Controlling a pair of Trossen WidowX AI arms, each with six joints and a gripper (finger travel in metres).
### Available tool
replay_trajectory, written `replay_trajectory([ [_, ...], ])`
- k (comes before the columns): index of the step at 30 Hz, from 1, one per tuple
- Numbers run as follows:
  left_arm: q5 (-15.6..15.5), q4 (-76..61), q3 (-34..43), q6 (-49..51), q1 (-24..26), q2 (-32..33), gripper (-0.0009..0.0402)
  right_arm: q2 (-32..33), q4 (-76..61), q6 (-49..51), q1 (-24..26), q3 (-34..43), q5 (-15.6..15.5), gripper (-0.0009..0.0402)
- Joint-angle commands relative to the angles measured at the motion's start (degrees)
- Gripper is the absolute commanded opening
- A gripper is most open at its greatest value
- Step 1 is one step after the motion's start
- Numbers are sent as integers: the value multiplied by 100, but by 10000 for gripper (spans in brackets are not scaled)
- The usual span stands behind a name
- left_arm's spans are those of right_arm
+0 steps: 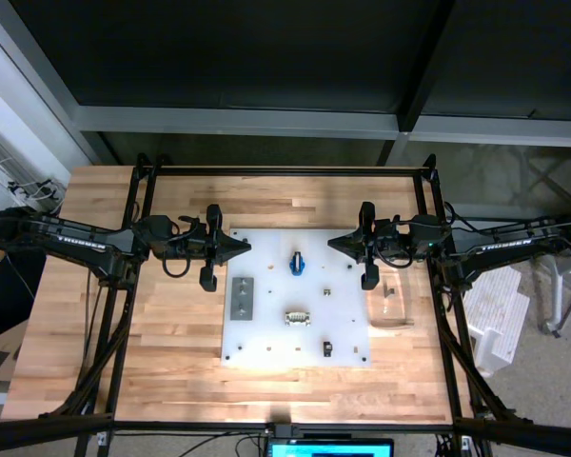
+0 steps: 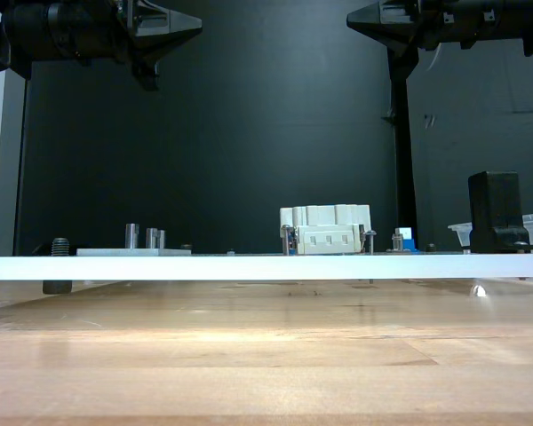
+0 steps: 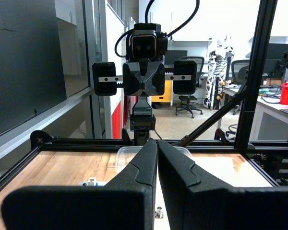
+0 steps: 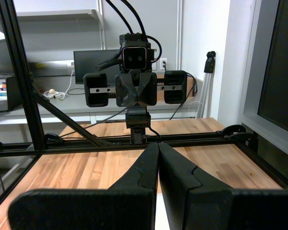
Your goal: Pick the 16mm bar and install on taskboard
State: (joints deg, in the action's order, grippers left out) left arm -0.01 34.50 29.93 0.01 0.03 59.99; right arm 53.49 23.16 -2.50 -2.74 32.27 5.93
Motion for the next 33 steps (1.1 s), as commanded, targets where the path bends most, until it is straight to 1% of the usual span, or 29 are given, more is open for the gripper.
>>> replay_trajectory([
  [1, -2, 0, 2, 0, -4, 0, 0, 2, 2, -7, -2, 0, -2, 0],
  [15, 0, 0, 2, 0, -4, 0, 0, -7, -203, -13, -15, 2, -2, 0],
  [22, 0, 0, 2, 0, -4, 0, 0, -15, -1609, -22, -55, 354, -28, 0],
  [24, 0, 0, 2, 0, -2, 0, 0, -11, -2090, -2, -76, 496, -149, 0],
  [25, -2, 2, 2, 0, -4, 0, 0, 0, -2308, -4, -79, 560, -157, 0],
  [33, -2, 0, 2, 0, -4, 0, 0, 13, -4006, 2, -186, 925, -153, 0],
])
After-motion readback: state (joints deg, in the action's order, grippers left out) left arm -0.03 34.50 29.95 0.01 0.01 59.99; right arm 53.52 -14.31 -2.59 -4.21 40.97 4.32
